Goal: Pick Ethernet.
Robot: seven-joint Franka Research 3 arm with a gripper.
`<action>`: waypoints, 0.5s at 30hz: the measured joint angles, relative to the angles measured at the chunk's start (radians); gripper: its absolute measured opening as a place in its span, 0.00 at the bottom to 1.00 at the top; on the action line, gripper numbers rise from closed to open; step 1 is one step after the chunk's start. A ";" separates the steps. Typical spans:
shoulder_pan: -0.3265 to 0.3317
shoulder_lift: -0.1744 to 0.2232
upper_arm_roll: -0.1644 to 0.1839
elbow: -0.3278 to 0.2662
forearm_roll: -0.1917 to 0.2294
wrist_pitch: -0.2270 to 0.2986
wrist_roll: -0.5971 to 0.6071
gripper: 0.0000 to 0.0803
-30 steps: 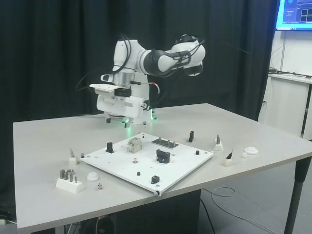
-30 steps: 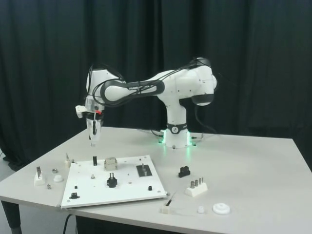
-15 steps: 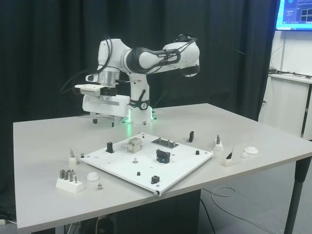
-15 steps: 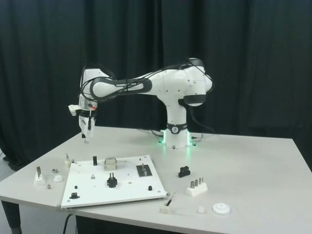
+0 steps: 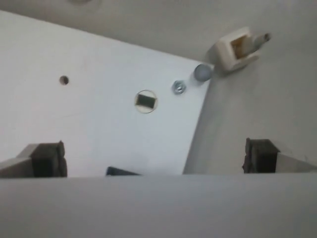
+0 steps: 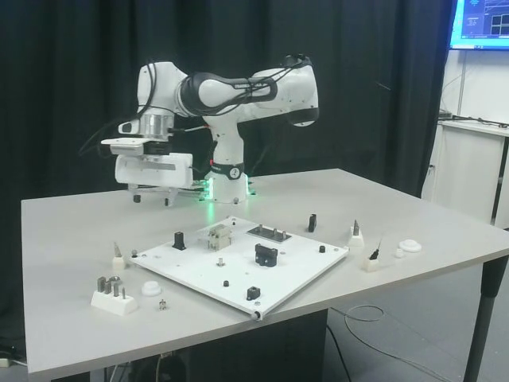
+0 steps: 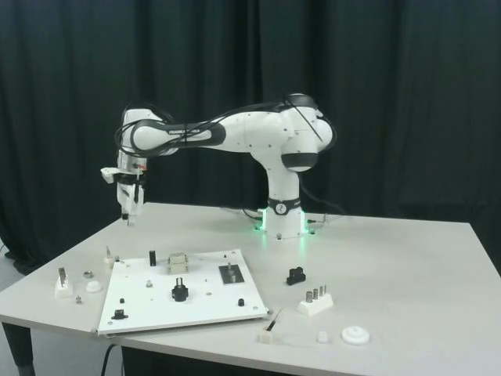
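We take the Ethernet plug [image 5: 261, 37] to be the small piece sticking out of the white holder [image 5: 237, 49] that stands on the grey table [image 6: 71, 231], just off a corner of the white board [image 5: 99, 114]; we cannot confirm its type from these views. In the room views the same holder [image 6: 118, 256] [image 7: 109, 255] sits beside the board's corner [image 6: 137, 256], apart from the arm.

On the board near that corner we see a grey round stud [image 5: 202, 72], a metal nut [image 5: 179, 88] just beside it, a dark rectangular slot [image 5: 145, 100] and a small hole [image 5: 63, 80].

The gripper [image 5: 153, 156] hangs well above the table, over the board's edge in the wrist view. Its fingers [image 5: 47, 158] are spread wide apart and hold nothing. From the room cameras, the gripper [image 6: 151, 195] [image 7: 127, 218] is in the air behind the board, with the white arm [image 7: 235, 137] stretched out sideways from its base [image 7: 283, 219], where a green light [image 6: 208, 185] glows.

Further out, a white block with metal pegs [image 6: 111, 296] and a white disc [image 6: 151, 288] lie on the table near the holder.
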 joint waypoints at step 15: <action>-0.162 0.002 0.017 0.127 0.015 -0.076 -0.079 1.00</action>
